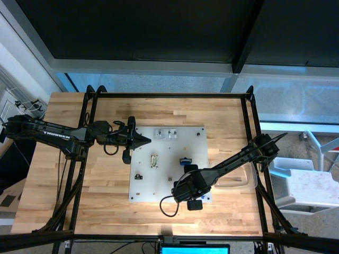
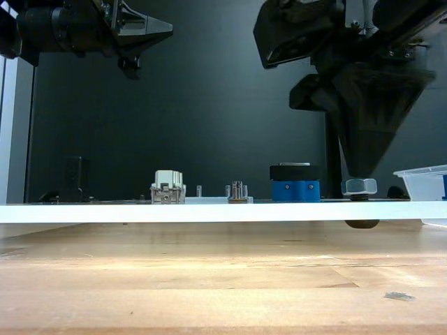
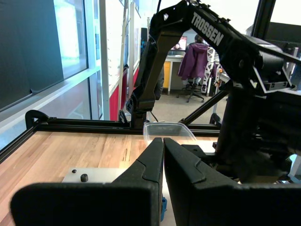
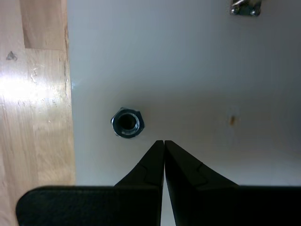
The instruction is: Pick the M12 fastener and fasten on the M12 threads
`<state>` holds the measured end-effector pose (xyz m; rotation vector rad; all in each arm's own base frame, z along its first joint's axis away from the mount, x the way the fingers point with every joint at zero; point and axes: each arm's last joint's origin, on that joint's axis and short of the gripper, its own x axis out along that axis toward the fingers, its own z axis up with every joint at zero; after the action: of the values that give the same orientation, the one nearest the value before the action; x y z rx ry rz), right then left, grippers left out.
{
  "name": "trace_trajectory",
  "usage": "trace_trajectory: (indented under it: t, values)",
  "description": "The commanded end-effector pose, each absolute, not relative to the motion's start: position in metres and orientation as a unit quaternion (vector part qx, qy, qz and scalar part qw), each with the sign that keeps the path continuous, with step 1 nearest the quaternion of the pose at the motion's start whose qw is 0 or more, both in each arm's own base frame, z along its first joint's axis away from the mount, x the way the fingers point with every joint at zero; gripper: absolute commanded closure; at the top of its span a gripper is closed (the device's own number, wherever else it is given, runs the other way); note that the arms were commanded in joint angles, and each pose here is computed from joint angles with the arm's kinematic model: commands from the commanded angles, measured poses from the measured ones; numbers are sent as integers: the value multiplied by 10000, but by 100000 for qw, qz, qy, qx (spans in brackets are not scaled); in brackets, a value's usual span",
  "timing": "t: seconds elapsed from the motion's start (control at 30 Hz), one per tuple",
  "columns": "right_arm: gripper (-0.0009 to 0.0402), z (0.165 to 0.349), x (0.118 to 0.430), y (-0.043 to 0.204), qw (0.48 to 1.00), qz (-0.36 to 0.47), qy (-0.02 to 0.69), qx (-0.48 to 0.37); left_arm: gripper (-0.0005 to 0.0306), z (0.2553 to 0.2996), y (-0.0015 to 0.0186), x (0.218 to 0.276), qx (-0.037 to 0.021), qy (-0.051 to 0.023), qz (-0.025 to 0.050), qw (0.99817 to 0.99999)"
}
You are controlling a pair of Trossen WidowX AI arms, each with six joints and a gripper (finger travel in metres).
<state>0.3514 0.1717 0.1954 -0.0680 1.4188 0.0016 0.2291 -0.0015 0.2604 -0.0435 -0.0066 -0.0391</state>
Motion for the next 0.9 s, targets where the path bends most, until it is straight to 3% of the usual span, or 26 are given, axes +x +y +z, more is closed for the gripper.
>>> trace_trajectory:
  t: [0.03, 0.53, 0.7, 0.9]
  values:
    - [393, 1951, 3515, 1723, 76017, -950, 64943, -1708, 300, 2605, -14, 2292, -2157, -368, -1935, 99957]
    - [393, 1885, 3512, 1763, 75939, 597, 65020, 2295, 300, 2605, -14, 2292, -2157, -349, -1934, 99957]
    - [393, 1907, 3488, 1837, 71777, 14039, 67888, 6493, 300, 2605, -14, 2292, -2157, -349, -1934, 99957]
    - [393, 1904, 3487, 1826, 72027, 13195, 67863, 5718, 300, 2605, -14, 2292, -2157, -349, -1934, 99957]
